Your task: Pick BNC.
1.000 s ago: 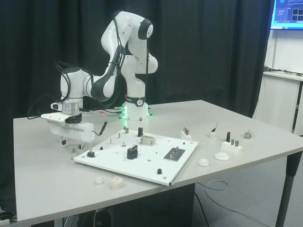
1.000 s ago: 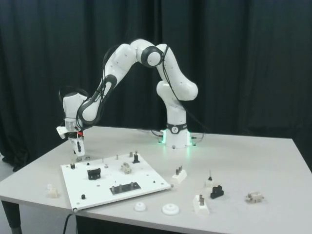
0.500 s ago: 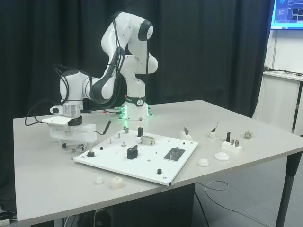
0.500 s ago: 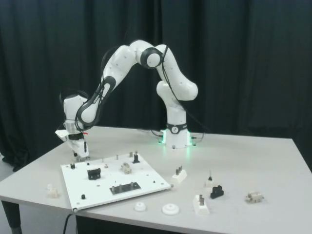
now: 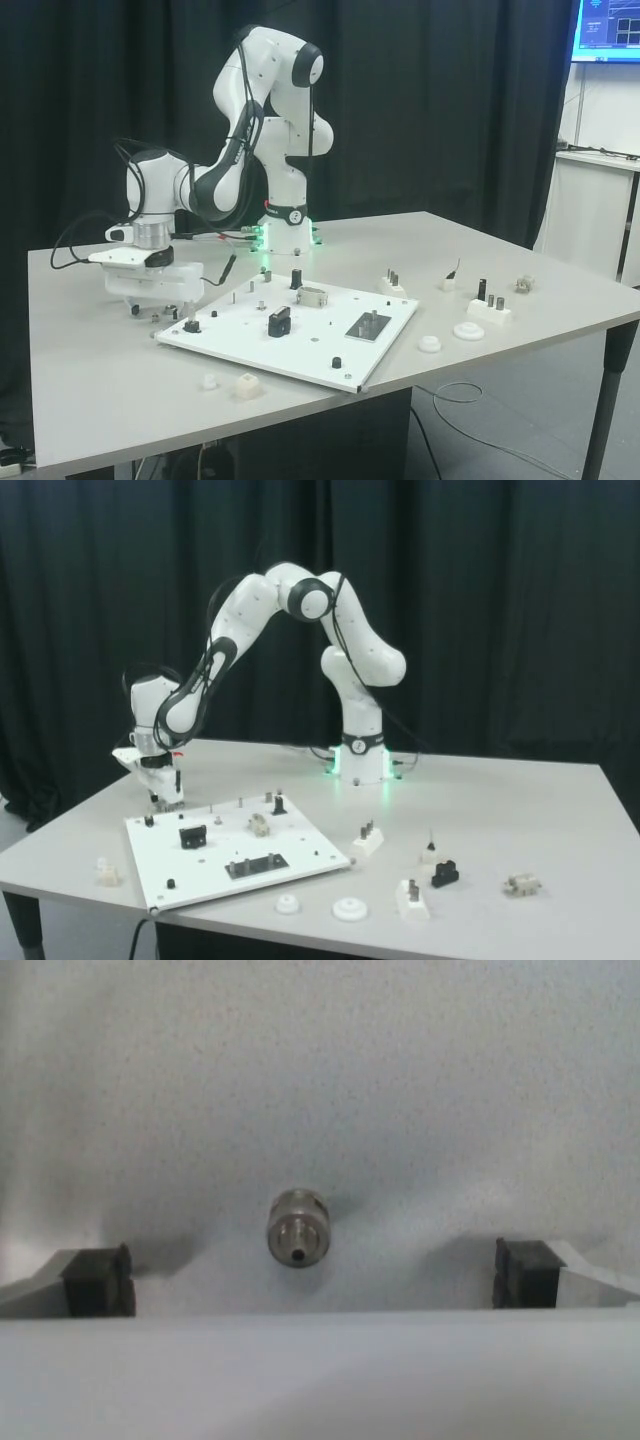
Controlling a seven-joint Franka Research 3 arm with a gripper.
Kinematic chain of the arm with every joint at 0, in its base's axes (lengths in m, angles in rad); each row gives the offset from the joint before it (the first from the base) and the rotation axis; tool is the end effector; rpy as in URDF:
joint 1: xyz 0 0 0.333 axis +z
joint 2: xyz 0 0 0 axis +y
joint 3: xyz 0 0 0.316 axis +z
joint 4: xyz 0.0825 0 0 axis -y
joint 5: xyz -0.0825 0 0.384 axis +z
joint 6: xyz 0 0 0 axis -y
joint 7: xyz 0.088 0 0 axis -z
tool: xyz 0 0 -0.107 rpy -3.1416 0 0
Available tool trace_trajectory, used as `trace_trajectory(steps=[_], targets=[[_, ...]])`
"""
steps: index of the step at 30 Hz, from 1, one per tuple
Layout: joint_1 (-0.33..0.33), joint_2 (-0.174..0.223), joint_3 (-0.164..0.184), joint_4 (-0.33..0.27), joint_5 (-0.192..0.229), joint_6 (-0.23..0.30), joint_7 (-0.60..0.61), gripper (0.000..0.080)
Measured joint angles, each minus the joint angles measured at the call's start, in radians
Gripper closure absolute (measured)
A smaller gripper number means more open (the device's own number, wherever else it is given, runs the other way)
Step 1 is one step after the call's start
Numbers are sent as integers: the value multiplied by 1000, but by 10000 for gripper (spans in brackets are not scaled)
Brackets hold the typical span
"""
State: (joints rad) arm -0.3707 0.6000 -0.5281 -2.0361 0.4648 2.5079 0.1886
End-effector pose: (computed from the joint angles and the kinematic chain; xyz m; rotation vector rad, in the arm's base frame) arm 0.3666 -0.4642 0.1797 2.3939 -2.0054 -0.0178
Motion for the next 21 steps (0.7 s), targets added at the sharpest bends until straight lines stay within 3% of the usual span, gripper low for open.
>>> trace_trajectory(steps=[21], targets=[[0, 15, 10, 0, 19, 23, -7, 4]])
